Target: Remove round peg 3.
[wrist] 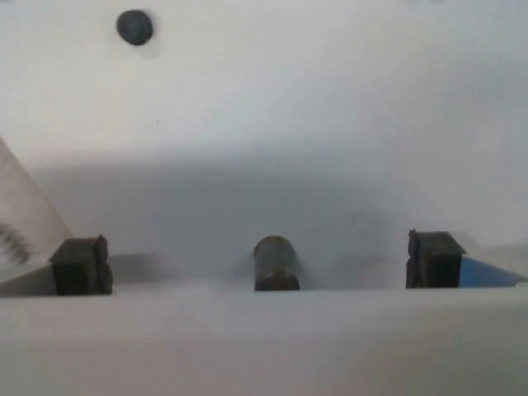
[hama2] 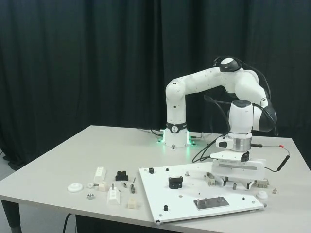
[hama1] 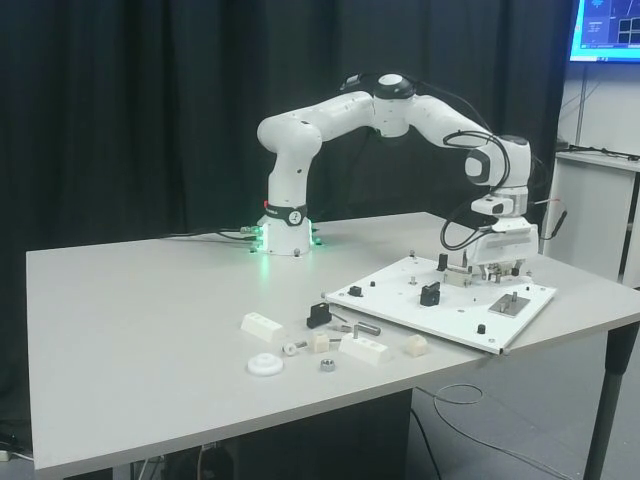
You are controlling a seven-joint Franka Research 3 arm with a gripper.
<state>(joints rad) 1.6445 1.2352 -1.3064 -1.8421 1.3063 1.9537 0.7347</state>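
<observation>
One white arm (hama2: 209, 80) over one grey table (hama1: 130, 320), and one white board (hama2: 160, 191) on it. On the board, one grey plate (hama2: 211, 202) and one black block (hama2: 175, 182). Off the board: two long white blocks (hama1: 263, 325), two small white cubes (hama1: 417, 345), one white disc (hama1: 266, 365), one nut (hama1: 326, 364), one black clip (hama1: 318, 314). At the wrist, one dark peg (wrist: 275, 263) between two fingertips (wrist: 81, 266).

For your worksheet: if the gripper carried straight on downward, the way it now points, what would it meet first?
Most likely the round peg, which stands upright midway between the open fingers of the gripper. Below it lies the white board. How much gap remains is unclear.
</observation>
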